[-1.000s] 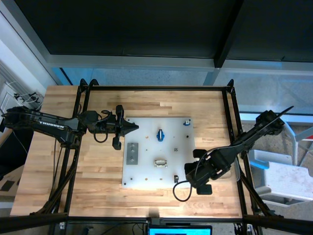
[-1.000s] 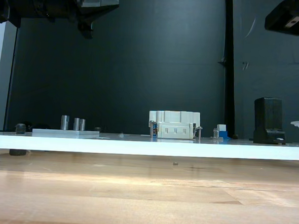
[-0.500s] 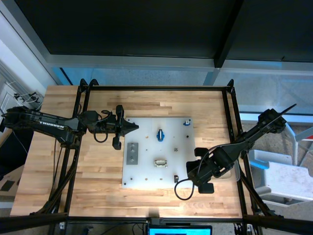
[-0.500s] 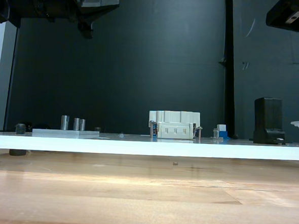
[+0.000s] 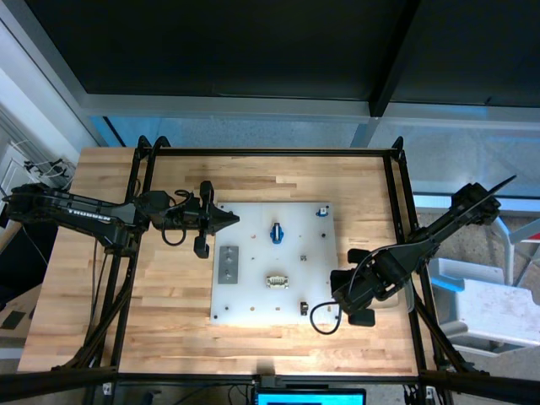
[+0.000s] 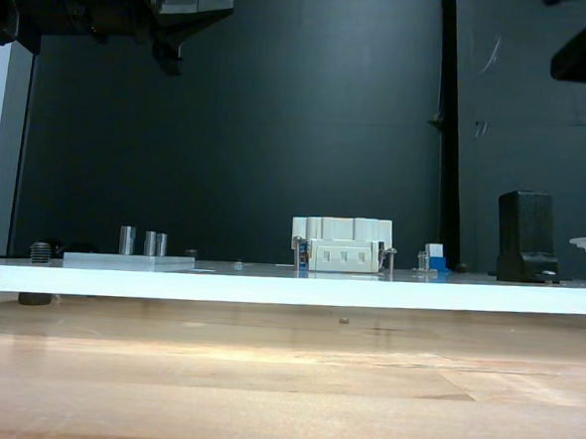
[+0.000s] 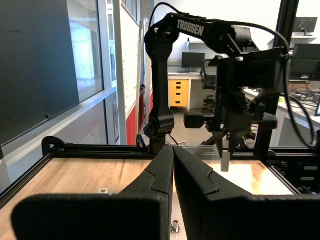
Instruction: Pick the 16mm bar from the taskboard and place it in the container
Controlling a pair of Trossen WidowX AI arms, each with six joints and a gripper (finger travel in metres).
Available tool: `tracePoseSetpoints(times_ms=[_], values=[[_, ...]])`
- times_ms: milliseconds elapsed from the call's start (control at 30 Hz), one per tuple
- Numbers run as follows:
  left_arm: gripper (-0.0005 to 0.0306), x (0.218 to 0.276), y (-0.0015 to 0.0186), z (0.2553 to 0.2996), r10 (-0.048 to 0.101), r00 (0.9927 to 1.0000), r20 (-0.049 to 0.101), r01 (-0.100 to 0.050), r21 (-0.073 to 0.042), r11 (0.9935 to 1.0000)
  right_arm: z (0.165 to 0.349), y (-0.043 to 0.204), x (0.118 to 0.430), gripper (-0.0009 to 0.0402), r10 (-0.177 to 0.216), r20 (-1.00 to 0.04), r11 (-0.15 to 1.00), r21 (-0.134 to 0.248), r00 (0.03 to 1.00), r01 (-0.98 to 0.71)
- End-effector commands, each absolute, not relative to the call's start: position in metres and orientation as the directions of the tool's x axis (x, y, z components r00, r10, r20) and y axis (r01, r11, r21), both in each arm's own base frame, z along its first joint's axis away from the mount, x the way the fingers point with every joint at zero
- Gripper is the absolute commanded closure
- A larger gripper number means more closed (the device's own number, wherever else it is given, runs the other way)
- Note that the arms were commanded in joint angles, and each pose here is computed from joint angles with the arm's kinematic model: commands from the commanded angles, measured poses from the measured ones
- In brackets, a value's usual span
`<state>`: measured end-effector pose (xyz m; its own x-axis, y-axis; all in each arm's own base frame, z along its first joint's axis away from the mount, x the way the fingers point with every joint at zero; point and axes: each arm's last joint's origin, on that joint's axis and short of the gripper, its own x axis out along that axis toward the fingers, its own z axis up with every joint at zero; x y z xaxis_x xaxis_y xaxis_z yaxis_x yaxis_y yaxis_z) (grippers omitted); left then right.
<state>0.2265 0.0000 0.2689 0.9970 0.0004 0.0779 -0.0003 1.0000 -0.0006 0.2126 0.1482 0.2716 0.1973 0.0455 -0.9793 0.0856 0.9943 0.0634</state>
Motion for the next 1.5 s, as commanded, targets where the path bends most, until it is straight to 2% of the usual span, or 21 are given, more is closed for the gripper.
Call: tracePoseSetpoints(times_ms=[33,867,1333,1500], values=[[0.0300,0.2265,0.0001,0.2690,0.001,0.99690,0.079,-0.001,0.000,1.00000,0.269,0.144,0.206,0.0364,0.043,-0.980,0.994,0.061,0.194,0.088],[0.0300,0.2265,0.0001,0.2690,0.001,0.99690,0.079,-0.001,0.000,1.00000,0.244,0.128,0.153,0.0364,0.035,-0.987,0.994,0.051,0.159,0.100],[0.0300,0.2265,0.0000,0.2690,0.000,0.99690,0.079,0.000,0.000,1.00000,0.235,0.129,0.149,0.0363,0.032,-0.988,0.995,0.046,0.153,0.084],[0.0300,0.2265,0.0001,0.2690,0.001,0.99690,0.079,-0.001,0.000,1.00000,0.235,0.129,0.149,0.0342,0.032,-0.988,0.995,0.046,0.153,0.084]])
